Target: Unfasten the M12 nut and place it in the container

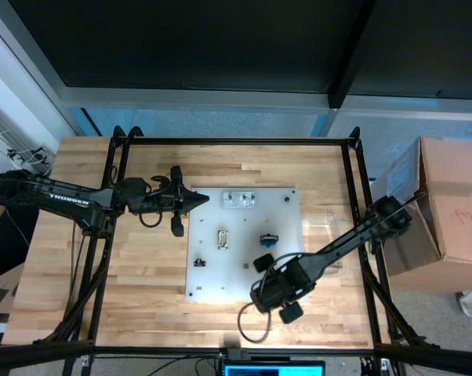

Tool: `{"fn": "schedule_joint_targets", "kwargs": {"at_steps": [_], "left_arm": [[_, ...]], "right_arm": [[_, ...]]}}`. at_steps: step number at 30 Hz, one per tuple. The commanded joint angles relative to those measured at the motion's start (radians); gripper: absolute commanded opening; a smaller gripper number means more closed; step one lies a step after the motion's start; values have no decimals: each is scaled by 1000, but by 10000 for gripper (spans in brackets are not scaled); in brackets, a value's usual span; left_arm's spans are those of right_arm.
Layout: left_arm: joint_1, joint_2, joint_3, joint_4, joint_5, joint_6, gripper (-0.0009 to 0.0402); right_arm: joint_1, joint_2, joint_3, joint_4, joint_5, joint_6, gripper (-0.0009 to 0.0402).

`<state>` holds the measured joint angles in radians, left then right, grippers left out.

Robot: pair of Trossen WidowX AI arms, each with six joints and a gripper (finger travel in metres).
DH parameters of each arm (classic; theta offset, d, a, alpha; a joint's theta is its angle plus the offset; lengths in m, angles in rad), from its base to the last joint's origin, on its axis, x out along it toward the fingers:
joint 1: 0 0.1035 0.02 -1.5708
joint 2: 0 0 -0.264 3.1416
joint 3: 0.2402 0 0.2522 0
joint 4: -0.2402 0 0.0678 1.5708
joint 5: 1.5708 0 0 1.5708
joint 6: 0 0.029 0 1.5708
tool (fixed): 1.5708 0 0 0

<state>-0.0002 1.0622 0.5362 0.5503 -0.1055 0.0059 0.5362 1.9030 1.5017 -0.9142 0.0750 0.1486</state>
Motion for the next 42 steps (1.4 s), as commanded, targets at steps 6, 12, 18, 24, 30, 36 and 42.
{"fn": "schedule_joint_targets", "kwargs": {"at_steps": [6,12,18,24,30,36,42], "left_arm": [[0,0,0,0,0,0,0],[0,0,0,0,0,0,0],[0,0,0,0,0,0,0],[0,0,0,0,0,0,0],[0,0,0,0,0,0,0],[0,0,0,0,0,0,0],[0,0,0,0,0,0,0]], "right_arm": [[-22,-82,1,-86,-110,519,3],[-22,-81,34,-159,-118,697,28],[-22,-77,46,-171,-92,700,54],[-22,-58,53,-177,-92,699,78],[-21,28,81,-173,-66,689,135],[-22,87,81,-135,-38,689,200],[-30,103,71,-124,-12,681,233]]}}
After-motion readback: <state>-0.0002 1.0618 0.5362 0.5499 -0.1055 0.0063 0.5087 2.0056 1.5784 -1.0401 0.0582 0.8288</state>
